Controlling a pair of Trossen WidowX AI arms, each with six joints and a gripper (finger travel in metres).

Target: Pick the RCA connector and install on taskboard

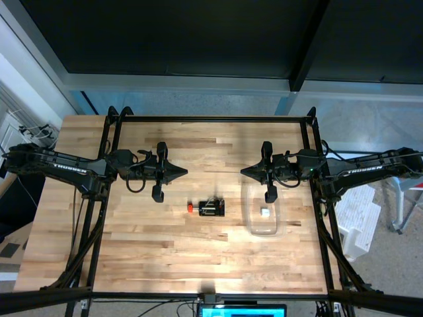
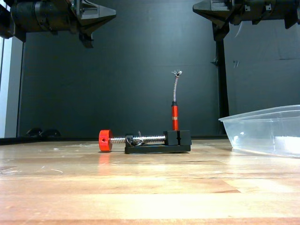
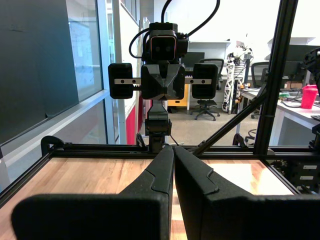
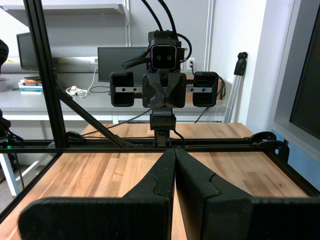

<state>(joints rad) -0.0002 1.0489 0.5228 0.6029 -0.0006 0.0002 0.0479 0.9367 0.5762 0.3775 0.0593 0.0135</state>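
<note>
The taskboard [image 1: 211, 209], a small black block with a red-orange knob [image 1: 190, 207] at its left end, lies mid-table; in the low view the taskboard [image 2: 159, 142] carries a silvery spring and an upright red pin. I cannot make out the RCA connector in any view. My left gripper [image 1: 184, 172] hovers high, behind and left of the block, shut and empty, its fingertips [image 3: 170, 152] pressed together. Facing it from the right at the same height, my right gripper [image 1: 243, 172] is also shut and empty, fingertips [image 4: 171, 152] touching.
A clear plastic tray [image 1: 254, 228] stands right of the taskboard under the right arm, with a small white cube [image 1: 264, 212] inside. A black frame [image 1: 211, 119] runs around the table's back and sides.
</note>
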